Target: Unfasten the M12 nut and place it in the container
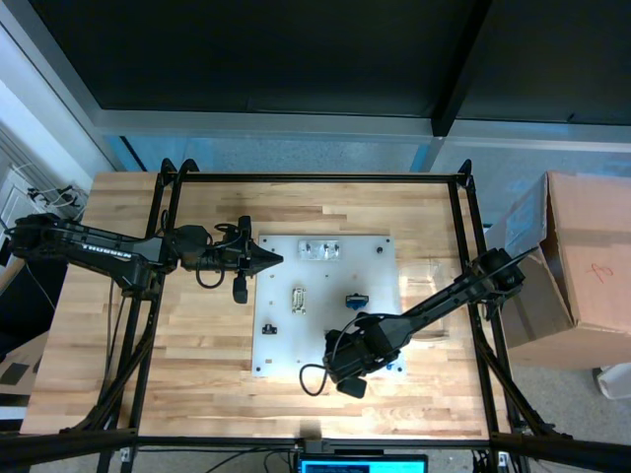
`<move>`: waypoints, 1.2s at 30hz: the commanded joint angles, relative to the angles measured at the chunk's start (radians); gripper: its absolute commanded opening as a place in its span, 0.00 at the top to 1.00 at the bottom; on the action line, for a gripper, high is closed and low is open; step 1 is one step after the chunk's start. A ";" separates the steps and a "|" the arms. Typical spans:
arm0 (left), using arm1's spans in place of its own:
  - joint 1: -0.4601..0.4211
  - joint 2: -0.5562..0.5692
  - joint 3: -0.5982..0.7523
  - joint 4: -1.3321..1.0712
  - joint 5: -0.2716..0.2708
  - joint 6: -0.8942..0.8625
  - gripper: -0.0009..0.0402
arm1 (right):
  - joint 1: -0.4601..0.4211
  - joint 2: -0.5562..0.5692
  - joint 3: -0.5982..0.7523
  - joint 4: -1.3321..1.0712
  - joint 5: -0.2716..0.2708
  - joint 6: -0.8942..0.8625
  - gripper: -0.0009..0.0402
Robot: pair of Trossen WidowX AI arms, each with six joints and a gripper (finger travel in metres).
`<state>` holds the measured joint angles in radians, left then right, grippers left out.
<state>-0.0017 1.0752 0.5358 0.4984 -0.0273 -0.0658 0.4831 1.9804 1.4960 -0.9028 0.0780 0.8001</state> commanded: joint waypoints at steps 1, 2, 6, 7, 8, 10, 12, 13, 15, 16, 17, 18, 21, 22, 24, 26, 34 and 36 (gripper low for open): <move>0.000 0.000 0.000 0.000 0.000 0.000 0.98 | 0.001 0.000 0.001 -0.001 -0.001 0.001 0.98; 0.000 0.000 0.000 0.000 0.000 0.000 0.98 | 0.001 0.000 0.001 -0.001 -0.001 0.002 0.98; 0.000 0.000 0.000 0.000 0.000 0.000 0.98 | 0.001 0.000 0.001 -0.001 -0.002 0.003 0.98; 0.000 0.000 0.000 0.000 0.000 0.000 0.98 | 0.001 0.000 0.001 -0.002 -0.002 0.002 0.98; 0.000 0.000 0.000 0.000 0.000 0.000 0.98 | 0.001 0.000 0.001 -0.002 -0.002 0.003 0.98; 0.000 0.000 0.000 0.000 0.000 0.000 0.98 | 0.001 0.000 0.001 -0.002 -0.001 0.003 0.98; 0.000 0.000 0.000 0.000 0.000 0.000 0.98 | 0.001 0.000 0.001 -0.002 -0.001 0.003 0.98; 0.000 0.000 0.000 0.000 0.000 0.000 0.98 | 0.001 0.000 0.001 -0.002 -0.001 0.002 0.98; 0.000 0.000 0.000 0.000 0.000 0.000 0.98 | 0.001 0.000 0.001 -0.002 -0.001 0.002 0.98; 0.000 0.000 0.000 0.000 0.000 0.000 0.98 | 0.001 0.000 0.001 -0.002 -0.001 0.002 0.98; 0.000 0.000 0.000 0.000 0.000 0.000 0.98 | 0.001 0.000 0.001 -0.002 -0.001 0.002 0.98; 0.000 0.000 0.000 0.000 0.000 0.000 0.98 | 0.001 0.000 0.001 -0.003 -0.001 0.002 0.98; 0.000 0.000 0.000 0.000 0.000 0.000 0.98 | 0.001 0.000 0.001 -0.003 -0.001 0.003 0.98; 0.000 0.000 0.000 0.000 0.000 0.000 0.98 | 0.001 0.000 0.001 -0.003 -0.001 0.003 0.98; 0.000 0.000 0.000 0.000 0.000 0.000 0.98 | 0.001 0.000 0.001 -0.003 -0.002 0.003 0.98; 0.000 0.000 0.000 0.000 0.000 0.000 0.98 | 0.001 -0.002 0.001 -0.006 -0.003 0.003 0.98; 0.000 0.000 0.000 0.000 0.000 0.000 0.98 | -0.002 -0.091 -0.014 -0.097 0.000 0.002 0.98; 0.000 0.000 0.000 0.000 0.000 0.000 0.98 | -0.007 -0.138 -0.046 -0.100 0.000 -0.004 0.98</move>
<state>-0.0017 1.0752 0.5362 0.4988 -0.0273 -0.0654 0.4789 1.8702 1.4723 -1.0012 0.0772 0.8021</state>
